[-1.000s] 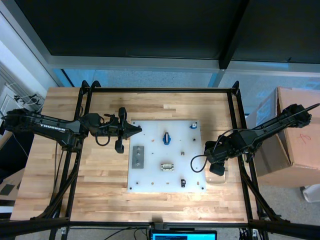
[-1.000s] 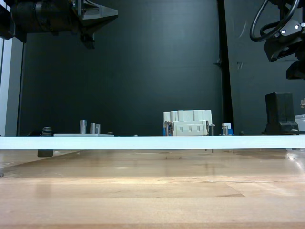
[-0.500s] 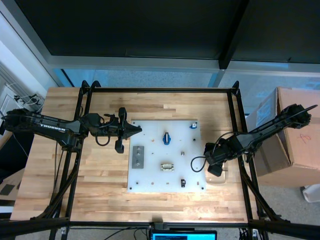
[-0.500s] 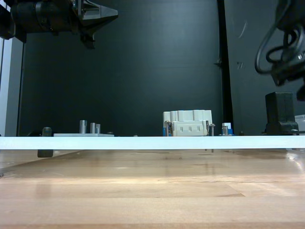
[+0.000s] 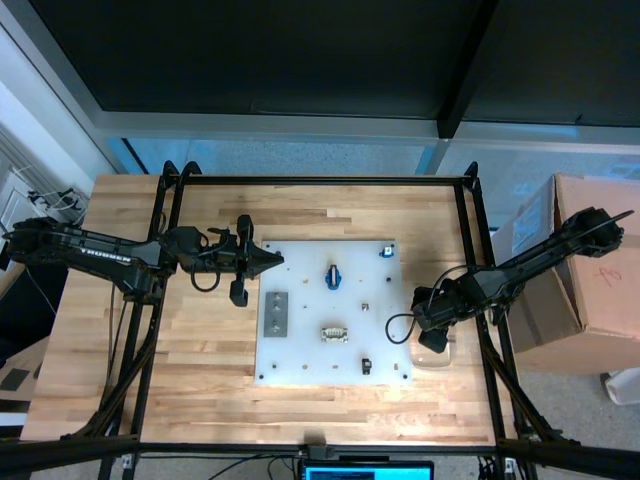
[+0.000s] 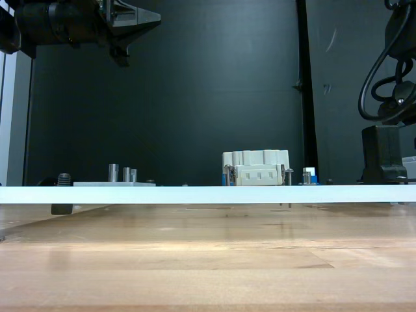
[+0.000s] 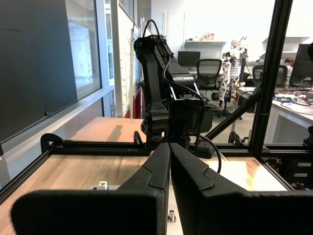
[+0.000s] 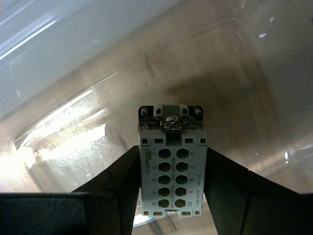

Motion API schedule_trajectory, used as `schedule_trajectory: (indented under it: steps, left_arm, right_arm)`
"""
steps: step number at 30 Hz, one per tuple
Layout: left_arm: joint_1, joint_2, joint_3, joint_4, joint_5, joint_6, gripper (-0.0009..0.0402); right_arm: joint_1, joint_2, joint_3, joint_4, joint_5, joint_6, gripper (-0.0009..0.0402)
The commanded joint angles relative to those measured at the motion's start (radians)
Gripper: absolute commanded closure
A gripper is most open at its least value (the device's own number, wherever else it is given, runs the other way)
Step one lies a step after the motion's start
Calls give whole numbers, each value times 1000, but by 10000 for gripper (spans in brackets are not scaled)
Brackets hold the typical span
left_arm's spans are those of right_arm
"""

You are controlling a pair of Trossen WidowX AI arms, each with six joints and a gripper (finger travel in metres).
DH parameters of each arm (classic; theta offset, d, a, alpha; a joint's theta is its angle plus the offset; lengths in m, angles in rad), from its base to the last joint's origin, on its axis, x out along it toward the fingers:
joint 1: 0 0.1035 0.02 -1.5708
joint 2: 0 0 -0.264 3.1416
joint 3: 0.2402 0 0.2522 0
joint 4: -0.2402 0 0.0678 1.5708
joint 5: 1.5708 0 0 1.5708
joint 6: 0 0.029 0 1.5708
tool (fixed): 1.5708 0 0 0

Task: Remove the HAN10E connector from the taskboard and place in the container

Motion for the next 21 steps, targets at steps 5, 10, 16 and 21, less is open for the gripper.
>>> schedule_trajectory:
  steps: [5,10,16,21]
  left_arm:
    - [0,0,0,0,0,0,393]
    - [0,0,0,0,0,0,393]
    - [0,0,0,0,0,0,393]
    - [0,0,0,0,0,0,393]
  right_arm:
    - [2,3,-21,-11,9,-3,393]
    - [3,3,-36,-12,8,-3,393]
    - [3,3,-49,-16,8,-3,393]
    - [3,2,-52,-17,8,-3,393]
